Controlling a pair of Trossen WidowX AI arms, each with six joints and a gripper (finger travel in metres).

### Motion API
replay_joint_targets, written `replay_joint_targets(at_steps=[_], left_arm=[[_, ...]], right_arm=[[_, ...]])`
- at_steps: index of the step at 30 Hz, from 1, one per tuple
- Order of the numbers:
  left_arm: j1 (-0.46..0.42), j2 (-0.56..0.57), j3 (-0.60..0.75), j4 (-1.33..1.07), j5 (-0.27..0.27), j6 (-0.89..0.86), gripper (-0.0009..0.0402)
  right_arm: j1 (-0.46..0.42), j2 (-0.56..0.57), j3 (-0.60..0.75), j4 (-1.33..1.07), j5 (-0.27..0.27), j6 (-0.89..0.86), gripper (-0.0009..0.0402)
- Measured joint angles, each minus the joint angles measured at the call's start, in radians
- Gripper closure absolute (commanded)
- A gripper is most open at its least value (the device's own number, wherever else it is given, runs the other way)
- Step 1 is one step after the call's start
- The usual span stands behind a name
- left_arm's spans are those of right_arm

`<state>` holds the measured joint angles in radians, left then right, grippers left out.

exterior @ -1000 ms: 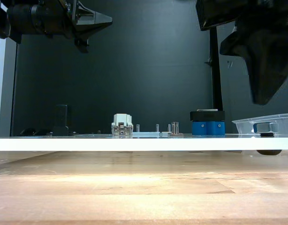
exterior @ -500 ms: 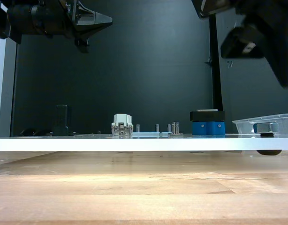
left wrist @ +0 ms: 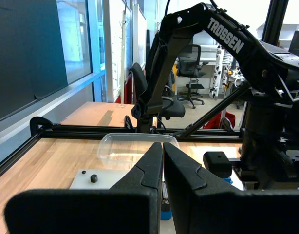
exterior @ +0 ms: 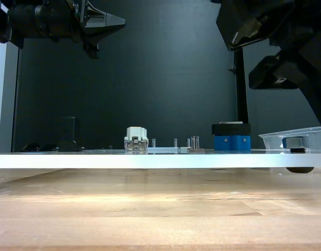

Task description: Unfasten the M12 nut and place it in the container

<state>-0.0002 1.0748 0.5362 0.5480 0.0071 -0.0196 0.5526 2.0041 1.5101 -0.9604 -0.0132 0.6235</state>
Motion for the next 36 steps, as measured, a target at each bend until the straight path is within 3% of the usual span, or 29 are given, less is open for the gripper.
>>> replay_joint_targets(at_steps=[8, 20, 21, 24, 27, 32, 36], left_arm=[[0.000, 0.000, 0.000, 0.000, 0.000, 0.000, 0.0393], [0.000, 0.000, 0.000, 0.000, 0.000, 0.000, 0.0393], [0.000, 0.000, 0.000, 0.000, 0.000, 0.000, 0.0393], [0.000, 0.000, 0.000, 0.000, 0.000, 0.000, 0.0393], [0.000, 0.000, 0.000, 0.000, 0.000, 0.000, 0.0393], [0.000, 0.000, 0.000, -0.001, 0.000, 0.000, 0.0393], [0.000, 0.000, 0.000, 0.000, 0.000, 0.000, 0.0393]], right_arm=[[-0.002, 0.000, -0.002, -0.004, 0.067, 0.007, 0.0394], [-0.003, 0.000, -0.002, -0.018, 0.080, 0.006, 0.0394], [-0.004, -0.002, -0.002, -0.041, 0.106, 0.008, 0.0393], [-0.003, -0.012, 0.000, -0.137, 0.270, 0.039, 0.0394], [-0.005, -0.034, 0.013, -0.178, 0.326, 0.059, 0.0393], [-0.001, -0.064, 0.023, -0.180, 0.253, 0.076, 0.0393], [-0.004, -0.069, 0.053, -0.175, 0.134, 0.071, 0.0393]])
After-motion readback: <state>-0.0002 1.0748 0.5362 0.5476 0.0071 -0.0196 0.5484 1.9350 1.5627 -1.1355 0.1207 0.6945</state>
